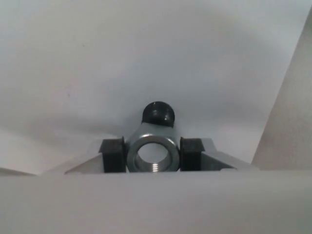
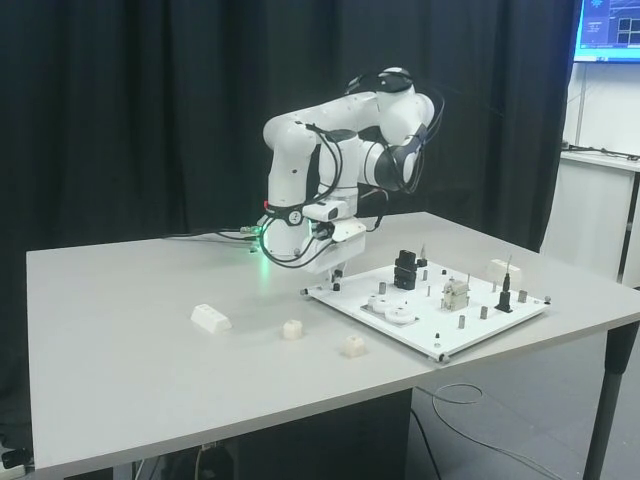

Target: Insert bolt 4.

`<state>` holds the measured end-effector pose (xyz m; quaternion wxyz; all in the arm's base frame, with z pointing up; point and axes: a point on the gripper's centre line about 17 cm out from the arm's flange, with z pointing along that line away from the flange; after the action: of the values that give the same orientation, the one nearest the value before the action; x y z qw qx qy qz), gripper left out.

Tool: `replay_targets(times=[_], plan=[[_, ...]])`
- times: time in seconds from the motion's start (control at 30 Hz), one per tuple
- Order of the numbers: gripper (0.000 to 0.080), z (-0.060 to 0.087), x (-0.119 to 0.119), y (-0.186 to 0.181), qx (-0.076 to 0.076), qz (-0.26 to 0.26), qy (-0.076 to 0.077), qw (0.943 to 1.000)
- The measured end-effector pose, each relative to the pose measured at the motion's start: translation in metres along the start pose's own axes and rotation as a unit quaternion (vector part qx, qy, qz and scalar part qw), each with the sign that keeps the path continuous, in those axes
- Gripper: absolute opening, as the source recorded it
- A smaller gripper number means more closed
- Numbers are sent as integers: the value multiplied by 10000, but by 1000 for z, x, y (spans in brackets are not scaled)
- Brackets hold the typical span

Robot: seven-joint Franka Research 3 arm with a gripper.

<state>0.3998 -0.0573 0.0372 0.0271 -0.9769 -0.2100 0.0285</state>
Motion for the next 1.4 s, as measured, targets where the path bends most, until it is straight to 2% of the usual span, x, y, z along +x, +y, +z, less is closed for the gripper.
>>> replay_targets(times=[0.77, 1.4], plan=[[239, 5, 9, 1, -13, 22, 178, 9998], [239, 7, 8, 2, -117, -41, 95, 9999]])
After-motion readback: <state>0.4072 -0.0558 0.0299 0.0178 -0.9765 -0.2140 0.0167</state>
